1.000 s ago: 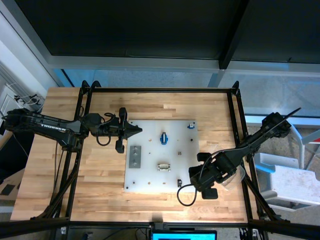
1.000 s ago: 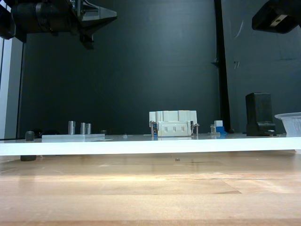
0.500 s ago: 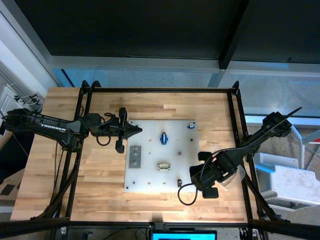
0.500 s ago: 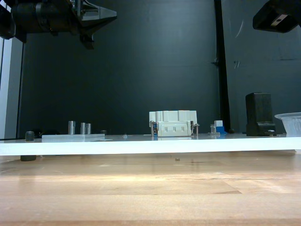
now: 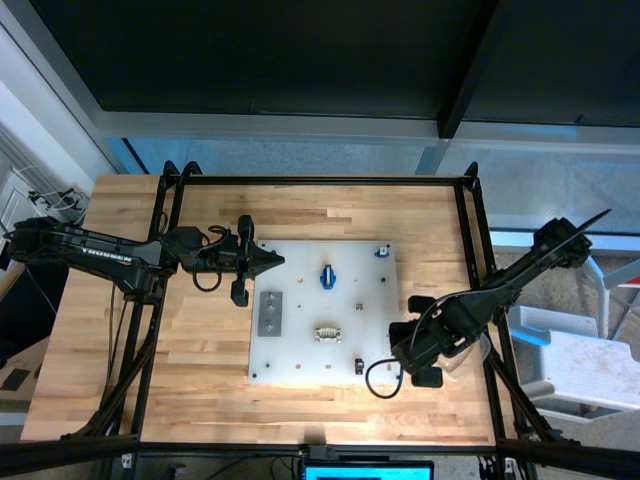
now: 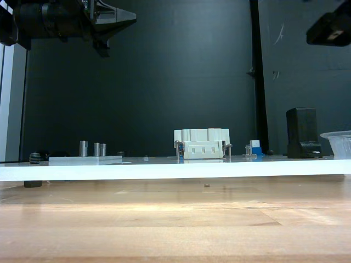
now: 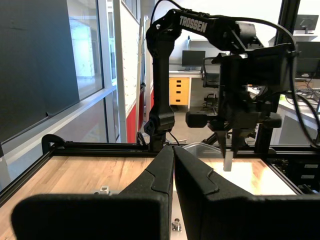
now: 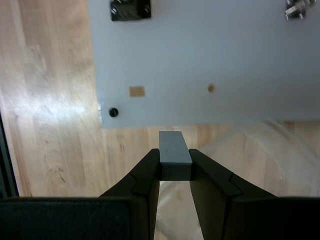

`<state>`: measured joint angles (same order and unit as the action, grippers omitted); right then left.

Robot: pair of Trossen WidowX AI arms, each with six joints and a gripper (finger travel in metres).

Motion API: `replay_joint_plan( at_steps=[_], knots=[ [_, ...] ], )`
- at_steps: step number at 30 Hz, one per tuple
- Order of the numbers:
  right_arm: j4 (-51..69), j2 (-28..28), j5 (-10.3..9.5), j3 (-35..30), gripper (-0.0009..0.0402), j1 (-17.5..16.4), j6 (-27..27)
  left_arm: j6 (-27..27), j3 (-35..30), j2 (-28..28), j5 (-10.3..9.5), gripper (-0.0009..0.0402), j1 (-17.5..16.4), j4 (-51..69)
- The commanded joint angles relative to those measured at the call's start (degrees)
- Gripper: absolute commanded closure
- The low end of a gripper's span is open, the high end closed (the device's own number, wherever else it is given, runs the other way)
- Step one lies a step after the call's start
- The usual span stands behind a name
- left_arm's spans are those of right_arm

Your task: Pick the 16mm bar from the taskboard and place it in the container

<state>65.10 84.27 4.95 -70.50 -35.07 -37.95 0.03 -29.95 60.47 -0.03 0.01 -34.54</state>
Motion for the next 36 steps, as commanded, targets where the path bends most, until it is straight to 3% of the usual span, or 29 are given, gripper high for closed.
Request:
replay_joint_plan(
  at_steps=[1, 22, 36],
  knots=[
    [-0.04, -2.14, 0.07, 2.32, 0.0380, 0.04, -1.64, -0.02, 0.00, 0.02, 0.00, 0.0393, -0.02, 0.00],
    [-0.90, -16.44, -0.52, 18.29, 0.0380, 0.09, -11.26, -0.02, 0.00, 0.02, 0.00, 0.0393, -0.02, 0.00],
    [1.53, -18.64, -0.52, 19.85, 0.0380, 0.09, -13.05, -0.02, 0.00, 0.02, 0.00, 0.0393, -0.02, 0.00]
  ],
)
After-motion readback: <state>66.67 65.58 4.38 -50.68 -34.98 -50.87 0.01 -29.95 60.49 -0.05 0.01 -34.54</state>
